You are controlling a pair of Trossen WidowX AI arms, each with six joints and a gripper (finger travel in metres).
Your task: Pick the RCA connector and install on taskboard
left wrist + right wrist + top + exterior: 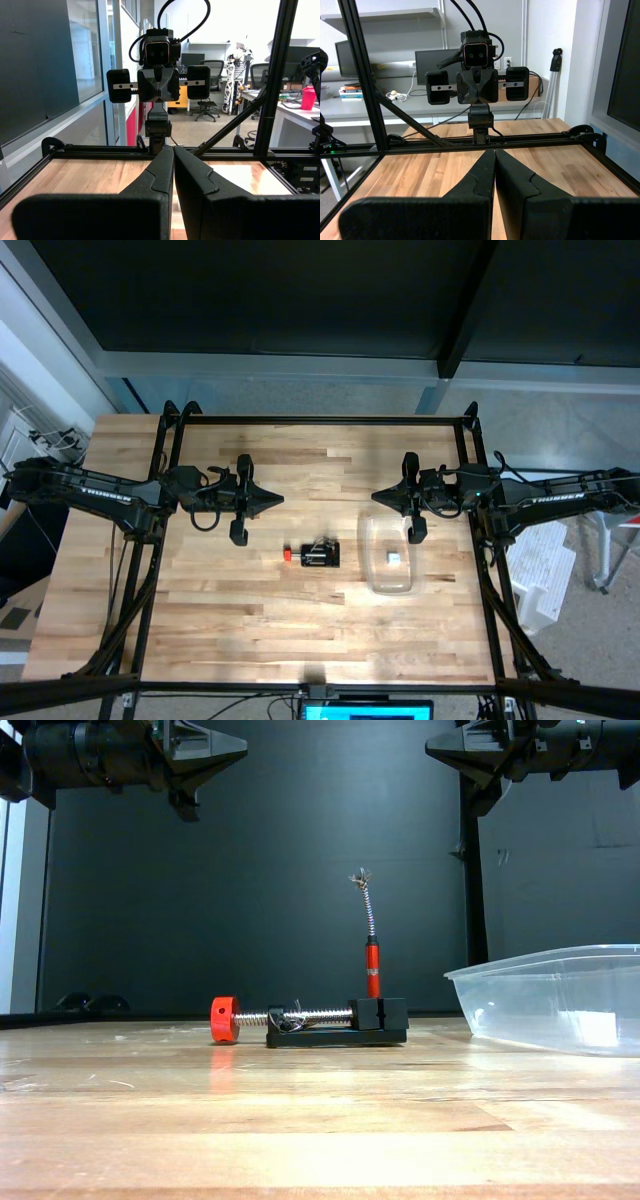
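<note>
The left gripper [278, 500] and right gripper [377, 497] hang nose to nose above the table [250, 620], fingers pressed together, the taskboard [318, 555] below between them beside a clear tray [375, 580]; I can't pick out the RCA connector.

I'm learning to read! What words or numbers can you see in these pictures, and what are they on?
"TROSSEN": on the left arm, high view.
"TROSSEN": on the right arm, high view.
Taskboard and clear tray: no readable print.
Left tool and right tool: both shut, raised above the table, tips facing each other, no words on them.
Background shelves and screens: too small to read.
</note>
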